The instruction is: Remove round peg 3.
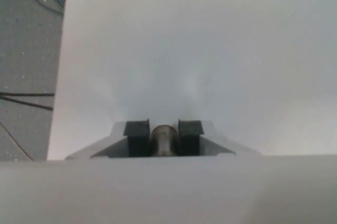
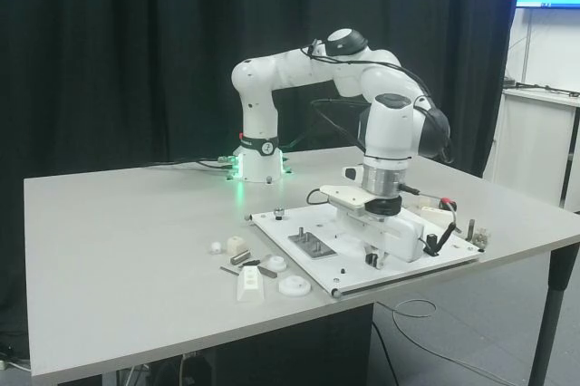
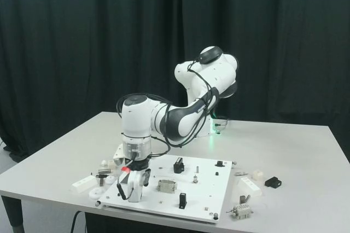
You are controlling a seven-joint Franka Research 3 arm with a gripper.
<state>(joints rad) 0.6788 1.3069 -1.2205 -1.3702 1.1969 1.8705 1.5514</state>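
Directly between the claw's two black fingertips stands a dull metal round peg, and that is the relation the coming move depends on. Seen from the wrist, the peg sits centred in the gap, one fingertip on each side, its rounded end facing the camera, so its long axis appears to run along the claw's own approach line. The fingertips look pressed against the peg's sides, so the claw seems clamped on it, though the view is soft.

From the two room views, the white arm bends out from its base and points its wrist straight down over a white board that lies flat on the grey worktop. The claw is low over the board's near edge, at the corner closest to a cluster of loose white parts on the worktop. The peg itself is too small and hidden to pick out in these views.

Since the wrist hangs vertically, the peg probably stands upright in its hole. A clean removal would likely call for a straight pull upward along that axis; a sideways tug could jam it.
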